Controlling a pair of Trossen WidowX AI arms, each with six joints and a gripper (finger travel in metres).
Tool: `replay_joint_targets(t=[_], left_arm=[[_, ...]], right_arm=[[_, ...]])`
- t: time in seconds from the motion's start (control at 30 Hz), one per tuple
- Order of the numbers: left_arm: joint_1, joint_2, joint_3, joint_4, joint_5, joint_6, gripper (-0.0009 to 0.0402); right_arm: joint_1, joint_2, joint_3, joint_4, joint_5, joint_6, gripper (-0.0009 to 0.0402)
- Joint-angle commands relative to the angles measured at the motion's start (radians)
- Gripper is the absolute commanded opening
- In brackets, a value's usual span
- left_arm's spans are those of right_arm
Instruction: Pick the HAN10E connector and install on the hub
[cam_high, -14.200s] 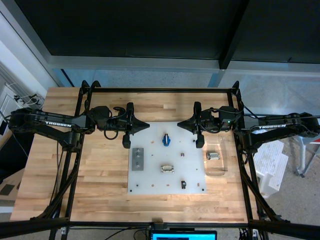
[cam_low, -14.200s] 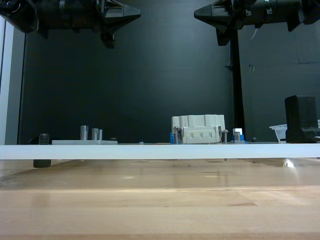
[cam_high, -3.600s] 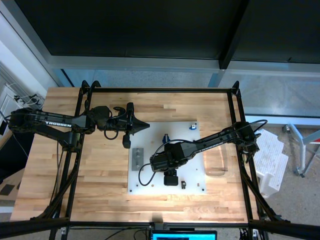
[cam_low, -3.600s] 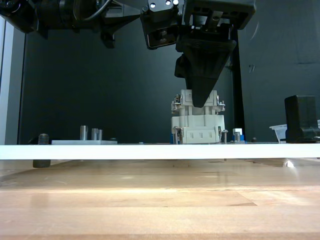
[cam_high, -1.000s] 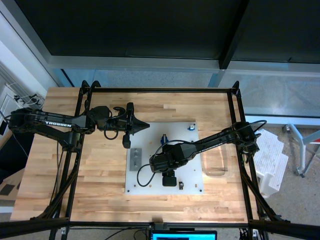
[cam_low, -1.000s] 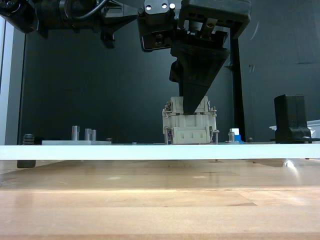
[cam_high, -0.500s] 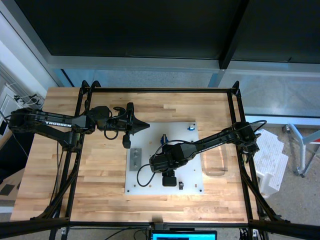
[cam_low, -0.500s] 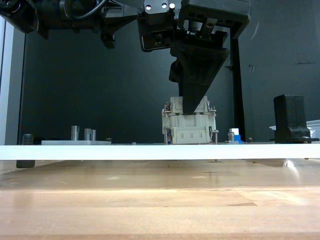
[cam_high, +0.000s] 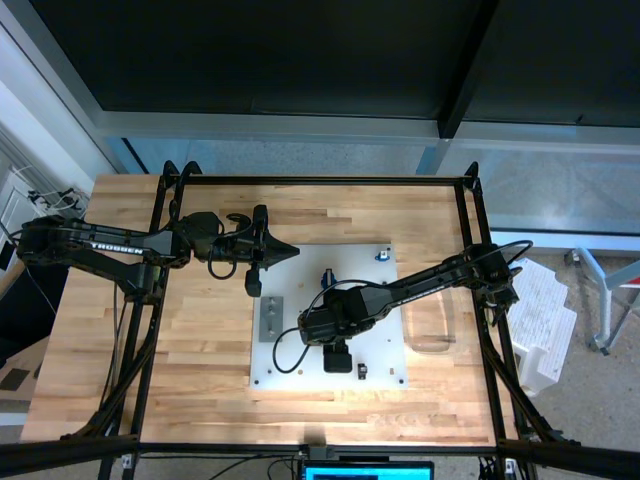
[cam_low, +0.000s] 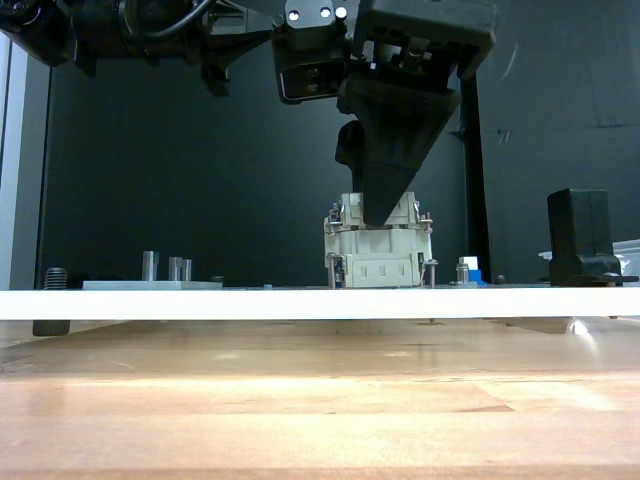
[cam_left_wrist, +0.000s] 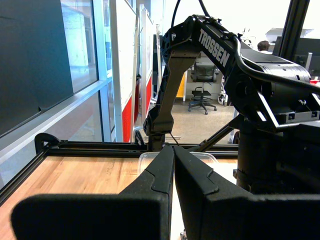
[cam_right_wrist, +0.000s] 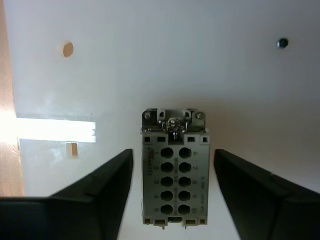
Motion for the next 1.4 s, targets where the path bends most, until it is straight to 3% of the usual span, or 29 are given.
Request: replay_joint_targets(t=[0.03,0.2,1.4], left_arm=[[0.0,0.0,0.0,0.0,0.0,0.0,0.0],[0.0,0.0,0.0,0.0,0.0,0.0,0.0],[0.0,0.0,0.0,0.0,0.0,0.0,0.0]], right_arm=[[-0.001,-0.003,0.002,-0.003,0.027,0.002,0.0283],[-0.001,-0.003,0.001,-0.003,0.027,0.006,0.0301],[0.018,-0.028,0.0,-0.003,0.016,0.009,0.0263]])
